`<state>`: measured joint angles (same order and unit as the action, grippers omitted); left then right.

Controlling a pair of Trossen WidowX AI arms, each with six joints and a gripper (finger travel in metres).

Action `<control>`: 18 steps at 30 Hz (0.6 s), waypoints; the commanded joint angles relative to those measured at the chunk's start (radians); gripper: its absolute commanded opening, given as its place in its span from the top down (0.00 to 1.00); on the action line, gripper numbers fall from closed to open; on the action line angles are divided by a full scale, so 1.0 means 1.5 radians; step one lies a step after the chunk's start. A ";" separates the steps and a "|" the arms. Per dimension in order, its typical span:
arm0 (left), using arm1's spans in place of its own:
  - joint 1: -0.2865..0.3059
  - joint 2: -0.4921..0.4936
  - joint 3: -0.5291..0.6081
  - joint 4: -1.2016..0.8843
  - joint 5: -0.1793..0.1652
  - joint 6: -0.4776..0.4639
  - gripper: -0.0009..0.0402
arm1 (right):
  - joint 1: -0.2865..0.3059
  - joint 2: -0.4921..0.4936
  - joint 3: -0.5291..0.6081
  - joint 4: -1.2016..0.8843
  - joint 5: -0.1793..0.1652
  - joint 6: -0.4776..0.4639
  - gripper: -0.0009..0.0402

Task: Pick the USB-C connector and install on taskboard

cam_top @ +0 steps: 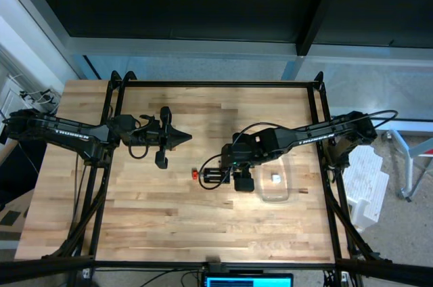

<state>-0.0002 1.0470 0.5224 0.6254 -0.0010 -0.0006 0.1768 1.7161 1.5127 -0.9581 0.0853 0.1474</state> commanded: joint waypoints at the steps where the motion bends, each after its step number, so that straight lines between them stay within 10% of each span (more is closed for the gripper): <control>1: 0.000 0.000 0.000 0.000 0.000 0.000 0.98 | 0.000 -0.012 0.001 -0.004 0.001 0.000 0.42; 9: 0.000 0.000 0.000 0.000 0.000 0.000 0.98 | -0.010 -0.060 -0.027 0.043 -0.002 -0.016 0.51; 18: 0.000 0.000 0.000 0.000 0.000 0.000 0.98 | -0.053 -0.202 -0.177 0.296 -0.006 -0.061 0.89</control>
<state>-0.0002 1.0470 0.5224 0.6250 -0.0010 -0.0006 0.1043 1.4380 1.2758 -0.5720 0.0772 0.0708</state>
